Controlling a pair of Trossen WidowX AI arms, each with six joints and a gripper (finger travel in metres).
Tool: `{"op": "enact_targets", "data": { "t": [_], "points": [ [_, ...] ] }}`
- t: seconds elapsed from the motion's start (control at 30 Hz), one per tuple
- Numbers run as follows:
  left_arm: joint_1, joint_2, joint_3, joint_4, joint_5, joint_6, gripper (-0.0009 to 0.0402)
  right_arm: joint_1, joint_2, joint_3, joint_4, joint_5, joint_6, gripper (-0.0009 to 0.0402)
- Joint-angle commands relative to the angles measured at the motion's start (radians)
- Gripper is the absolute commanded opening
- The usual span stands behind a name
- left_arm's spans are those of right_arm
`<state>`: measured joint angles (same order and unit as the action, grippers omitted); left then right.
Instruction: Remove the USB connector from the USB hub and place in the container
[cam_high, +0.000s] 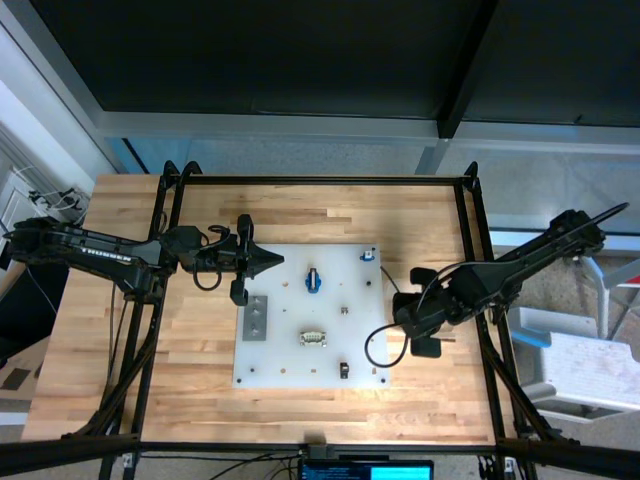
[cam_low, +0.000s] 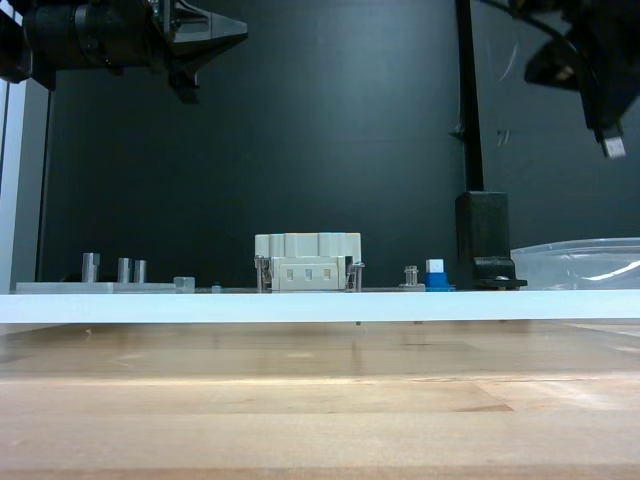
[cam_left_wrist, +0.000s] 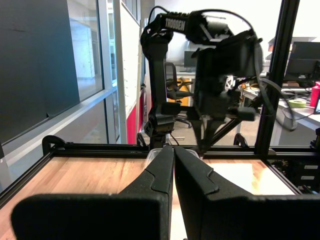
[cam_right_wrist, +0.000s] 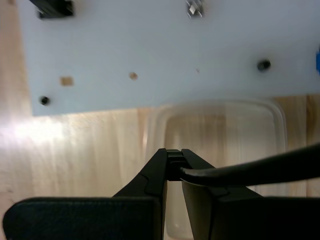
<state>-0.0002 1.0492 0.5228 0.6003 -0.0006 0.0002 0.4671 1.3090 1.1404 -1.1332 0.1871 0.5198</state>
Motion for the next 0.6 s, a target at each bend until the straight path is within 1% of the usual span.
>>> {"op": "enact_targets", "data": {
  "t": [0.03, 0.23, 0.33, 0.47, 0.53, 0.6],
  "points": [
    [0.000, 0.000, 0.000, 0.000, 0.000, 0.000, 0.0001, -0.014, -0.041, -0.055, 0.004, -0.002, 0.016, 0.0000],
    [0.000, 0.000, 0.000, 0.000, 0.000, 0.000, 0.0001, -0.031, -0.098, -0.119, -0.001, -0.008, 0.023, 0.0000],
    [0.000, 0.000, 0.000, 0.000, 0.000, 0.000, 0.0001, -0.040, -0.130, -0.155, -0.002, -0.033, 0.026, 0.0000],
    [0.000, 0.000, 0.000, 0.000, 0.000, 0.000, 0.0001, -0.046, -0.171, -0.204, -0.003, -0.036, 0.046, 0.0000],
    [0.000, 0.000, 0.000, 0.000, 0.000, 0.000, 0.0000, -0.049, -0.194, -0.233, -0.002, -0.056, 0.052, 0.0000],
    [0.000, 0.000, 0.000, 0.000, 0.000, 0.000, 0.0001, -0.053, -0.212, -0.259, -0.002, -0.060, 0.062, 0.0000]
  ]
}}
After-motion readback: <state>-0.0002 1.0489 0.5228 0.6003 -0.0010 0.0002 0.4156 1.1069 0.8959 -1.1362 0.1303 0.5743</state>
